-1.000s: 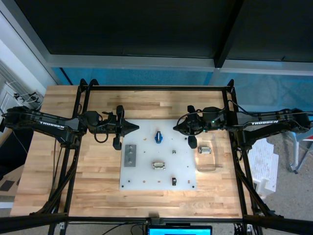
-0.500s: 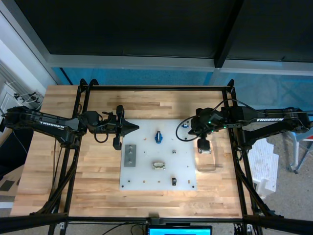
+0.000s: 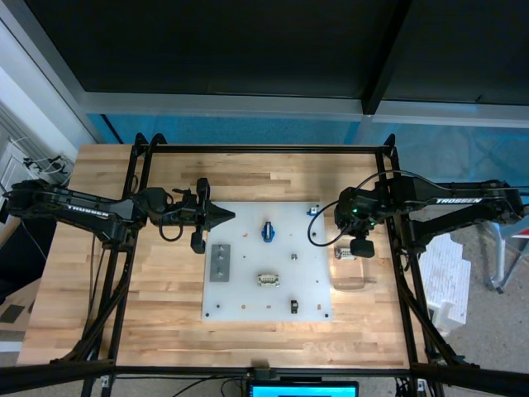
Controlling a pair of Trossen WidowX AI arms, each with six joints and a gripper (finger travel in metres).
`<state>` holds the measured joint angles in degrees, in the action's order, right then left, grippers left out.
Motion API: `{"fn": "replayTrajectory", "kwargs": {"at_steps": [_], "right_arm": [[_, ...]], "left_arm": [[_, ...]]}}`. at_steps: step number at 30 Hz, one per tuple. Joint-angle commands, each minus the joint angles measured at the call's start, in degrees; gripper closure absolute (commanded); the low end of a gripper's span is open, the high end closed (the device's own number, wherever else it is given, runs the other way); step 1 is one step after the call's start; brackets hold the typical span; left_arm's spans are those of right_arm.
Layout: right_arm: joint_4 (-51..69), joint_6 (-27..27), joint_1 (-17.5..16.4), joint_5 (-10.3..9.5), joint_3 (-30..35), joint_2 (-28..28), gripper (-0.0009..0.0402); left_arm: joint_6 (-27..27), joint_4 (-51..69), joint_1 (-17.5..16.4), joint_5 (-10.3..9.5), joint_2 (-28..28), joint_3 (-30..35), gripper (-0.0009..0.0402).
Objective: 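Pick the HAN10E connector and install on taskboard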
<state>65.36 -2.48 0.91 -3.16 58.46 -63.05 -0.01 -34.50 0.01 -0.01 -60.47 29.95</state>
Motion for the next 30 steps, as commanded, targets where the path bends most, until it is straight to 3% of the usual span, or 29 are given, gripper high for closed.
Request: {"fn": "replayTrajectory", "kwargs": {"at_steps": [1, 8, 13, 22, 30], "right_arm": [[1.9, -0.2, -0.1, 0.63, -0.2, -1.0, 0.0391], [3.5, -0.1, -1.0, 0.94, -0.5, -5.0, 0.0331], [3.2, -0.3, -2.6, 5.4, -1.7, -5.1, 0.0261], [0.9, -2.6, -5.8, 5.57, -4.2, -5.1, 0.016], [-2.6, -3.3, -7.8, 6.6, -8.5, -5.1, 0.0135]], "left_arm": [[0.0, 0.0, 0.0, 0.0, 0.0, 0.0, 0.0392], [0.0, 0.0, 0.0, 0.0, 0.0, 0.0, 0.0392], [0.0, 0.0, 0.0, 0.0, 0.0, 0.0, 0.0392], [0.0, 0.0, 0.0, 0.0, 0.0, 0.0, 0.0392], [0.0, 0.0, 0.0, 0.0, 0.0, 0.0, 0.0392]]}}
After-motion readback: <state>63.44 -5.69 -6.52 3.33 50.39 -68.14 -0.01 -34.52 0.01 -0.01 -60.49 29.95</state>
